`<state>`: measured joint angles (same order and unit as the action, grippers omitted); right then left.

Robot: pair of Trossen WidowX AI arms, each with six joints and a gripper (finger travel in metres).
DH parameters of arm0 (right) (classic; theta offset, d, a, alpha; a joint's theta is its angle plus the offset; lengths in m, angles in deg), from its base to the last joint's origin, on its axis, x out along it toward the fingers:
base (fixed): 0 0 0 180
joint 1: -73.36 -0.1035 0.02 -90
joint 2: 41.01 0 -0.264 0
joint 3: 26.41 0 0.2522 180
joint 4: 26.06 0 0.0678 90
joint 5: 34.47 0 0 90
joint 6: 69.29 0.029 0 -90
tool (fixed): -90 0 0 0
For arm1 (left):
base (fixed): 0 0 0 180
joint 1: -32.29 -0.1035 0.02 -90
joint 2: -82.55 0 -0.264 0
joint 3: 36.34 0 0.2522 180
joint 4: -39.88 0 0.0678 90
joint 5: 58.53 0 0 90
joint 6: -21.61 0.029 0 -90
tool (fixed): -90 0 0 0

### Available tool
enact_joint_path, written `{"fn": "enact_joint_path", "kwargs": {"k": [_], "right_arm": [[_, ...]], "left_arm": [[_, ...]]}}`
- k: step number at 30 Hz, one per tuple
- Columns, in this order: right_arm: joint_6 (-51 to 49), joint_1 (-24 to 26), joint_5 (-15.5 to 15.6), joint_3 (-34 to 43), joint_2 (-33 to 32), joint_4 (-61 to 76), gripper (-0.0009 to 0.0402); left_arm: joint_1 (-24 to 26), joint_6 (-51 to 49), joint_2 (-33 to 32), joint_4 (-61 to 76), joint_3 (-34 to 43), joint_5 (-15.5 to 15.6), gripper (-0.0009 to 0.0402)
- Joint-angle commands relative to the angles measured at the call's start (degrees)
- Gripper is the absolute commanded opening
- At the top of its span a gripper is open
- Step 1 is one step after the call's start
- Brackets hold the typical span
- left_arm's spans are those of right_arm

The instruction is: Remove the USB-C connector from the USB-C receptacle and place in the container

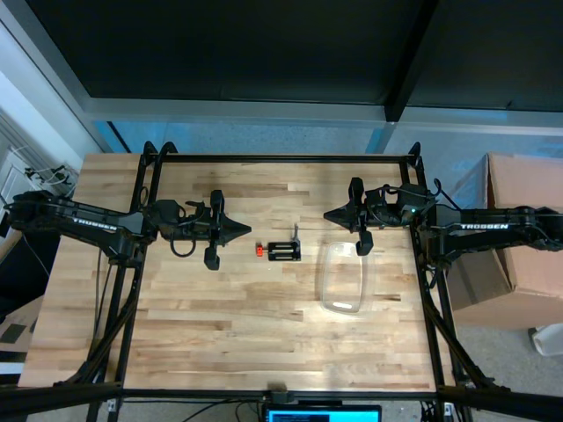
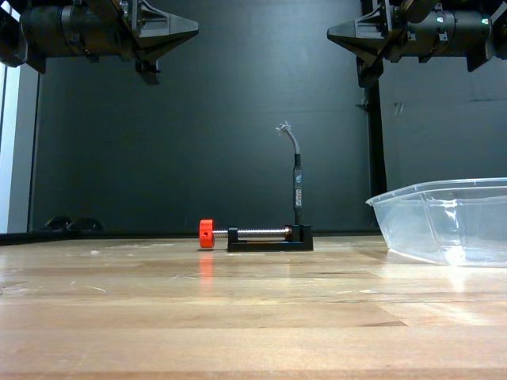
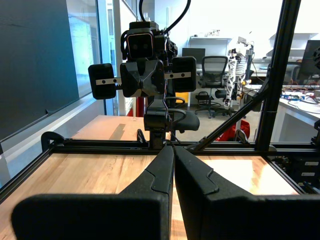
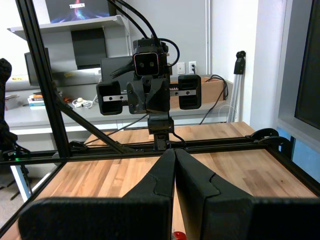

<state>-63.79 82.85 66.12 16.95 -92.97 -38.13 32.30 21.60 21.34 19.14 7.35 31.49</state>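
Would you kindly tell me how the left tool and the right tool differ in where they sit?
The left tool hangs left of the USB-C connector, near the clamp's red knob; the right tool hangs right of it, near the far end of the container. The left tool points rightward, the right tool leftward. Both are shut, empty and high above the table, while the connector stands upright in its receptacle.

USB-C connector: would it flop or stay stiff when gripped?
Probably stiff: the USB-C connector stands upright in its receptacle, cable stub barely curving. Thin, so likely light. Left gripper and right gripper hang shut, high above.
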Motion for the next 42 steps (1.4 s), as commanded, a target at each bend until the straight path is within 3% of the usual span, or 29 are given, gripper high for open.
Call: {"fn": "enact_joint_path", "kwargs": {"k": [1, 8, 18, 23, 26, 30, 42], "right_arm": [[0.0, 0.0, 0.0, 0.0, 0.0, -0.3, 0.0000], [0.1, -0.2, -1.1, 1.2, -0.3, 2.7, 0.0000], [-0.9, -4.7, -1.6, 17.6, -8.6, 37.6, 0.0000], [-1.7, -9.4, -6.1, 27.1, -15.4, 52.2, 0.0006], [-1.6, -12.3, -9.2, 32.3, -19.6, 58.7, 0.0027], [-0.5, -15.3, -11.2, 39.1, -25.2, 65.3, 0.0069], [2.4, -17.4, -11.2, 54.6, -39.0, 80.1, 0.0168]], "left_arm": [[0.0, 0.0, 0.0, 0.0, 0.0, 0.0, 0.0000], [0.0, 0.0, 0.0, 0.0, 0.0, 0.0, 0.0000], [0.0, 0.0, 0.0, 0.0, 0.0, 0.0, 0.0000], [0.0, 0.0, 0.0, 0.0, 0.0, 0.0, 0.0000], [0.0, 0.0, 0.0, 0.0, 0.0, 0.0, 0.0000], [0.0, 0.0, 0.0, 0.0, 0.0, 0.0, 0.0000], [0.0, 0.0, 0.0, 0.0, 0.0, 0.0, 0.0000]]}}
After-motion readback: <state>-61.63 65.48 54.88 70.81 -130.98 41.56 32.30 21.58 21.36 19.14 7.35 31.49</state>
